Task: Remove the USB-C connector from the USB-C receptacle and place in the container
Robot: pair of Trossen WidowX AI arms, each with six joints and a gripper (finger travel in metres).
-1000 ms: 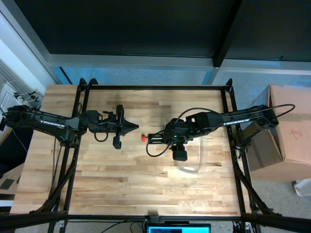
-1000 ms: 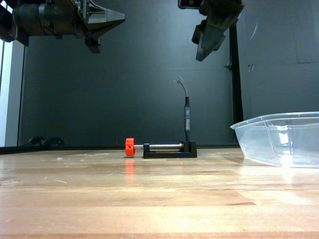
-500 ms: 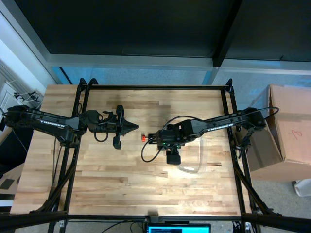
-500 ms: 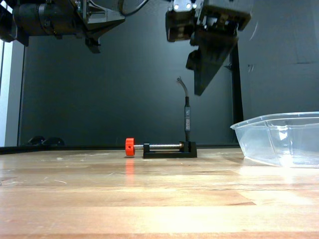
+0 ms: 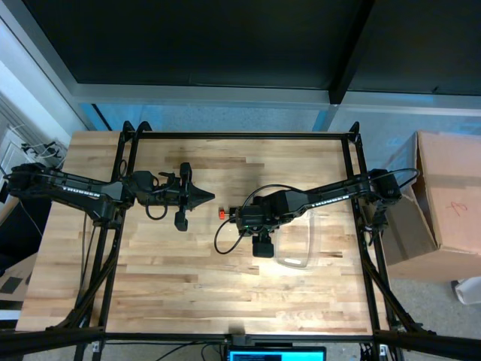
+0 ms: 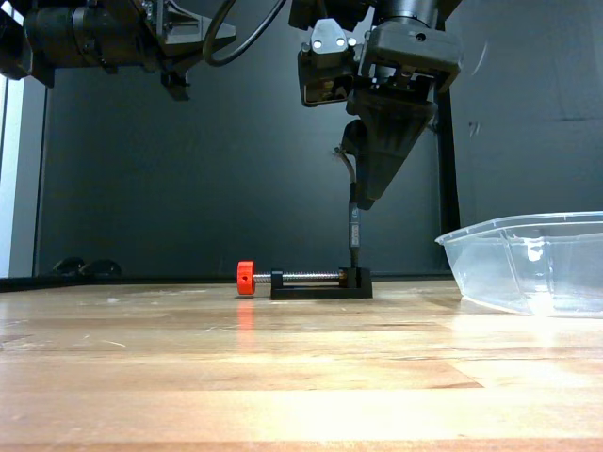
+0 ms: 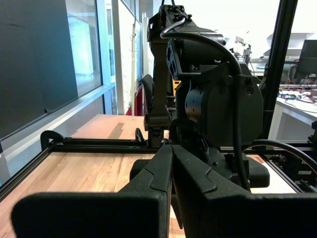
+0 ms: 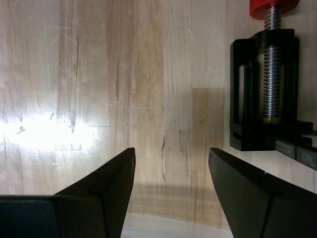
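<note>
The USB-C connector (image 6: 355, 228) stands upright, seated in the black clamp fixture (image 6: 320, 283) with an orange knob (image 6: 245, 278). A short grey cable stub curls from its top. My right gripper (image 6: 363, 196) points down, its tip level with the connector's upper end. In the right wrist view the right gripper (image 8: 171, 151) is open over bare wood, nothing between its fingers (image 8: 94, 191), and the fixture (image 8: 262, 94) lies off to one side. My left gripper (image 6: 212, 36) hangs high to the left, shut and empty; its shut tips (image 7: 172, 148) face the right arm.
A clear plastic container (image 6: 528, 264) sits on the table right of the fixture, also seen under the right arm (image 5: 297, 244). A black frame (image 5: 240, 136) runs around the wooden table. A cardboard box (image 5: 451, 203) stands off the table's right edge.
My right gripper has moved left and come down from above the container side to the connector's top. The connector stays in its seat. The left arm has not moved.
</note>
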